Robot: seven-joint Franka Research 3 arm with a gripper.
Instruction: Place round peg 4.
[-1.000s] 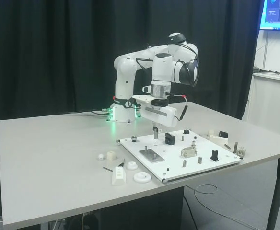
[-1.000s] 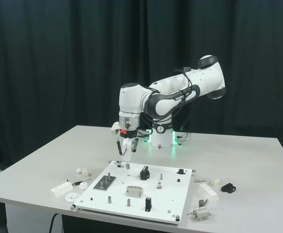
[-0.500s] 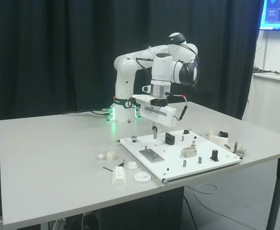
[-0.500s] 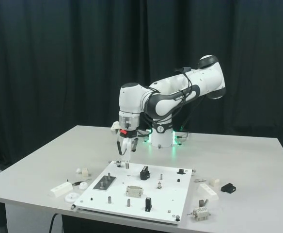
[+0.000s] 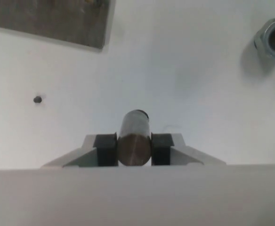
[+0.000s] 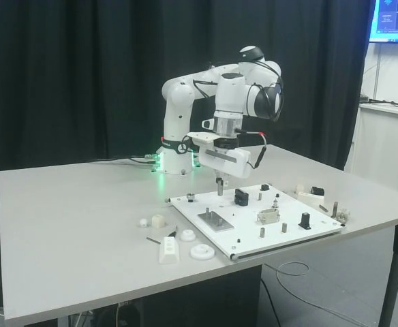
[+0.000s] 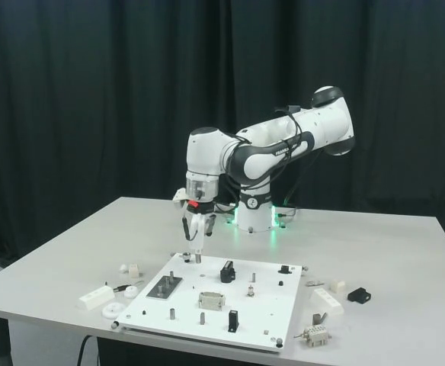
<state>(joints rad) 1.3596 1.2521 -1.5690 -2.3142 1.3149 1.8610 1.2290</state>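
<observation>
1. Metal, dark and cylindrical, the round peg [image 5: 133,141] is sitting clamped between the two black finger pads [image 5: 105,149] of the gripper [image 6: 218,181]
2. The gripper is hanging left of centre in the second room view, holding the peg [image 7: 196,256] upright over the far left corner of the white square assembly board [image 7: 264,313]
3. A grey hexagonal metal nut [image 5: 272,37] is lying on the board at the upper right of the wrist view
4. A flat grey metal plate [image 5: 57,21] is showing at the upper left
</observation>
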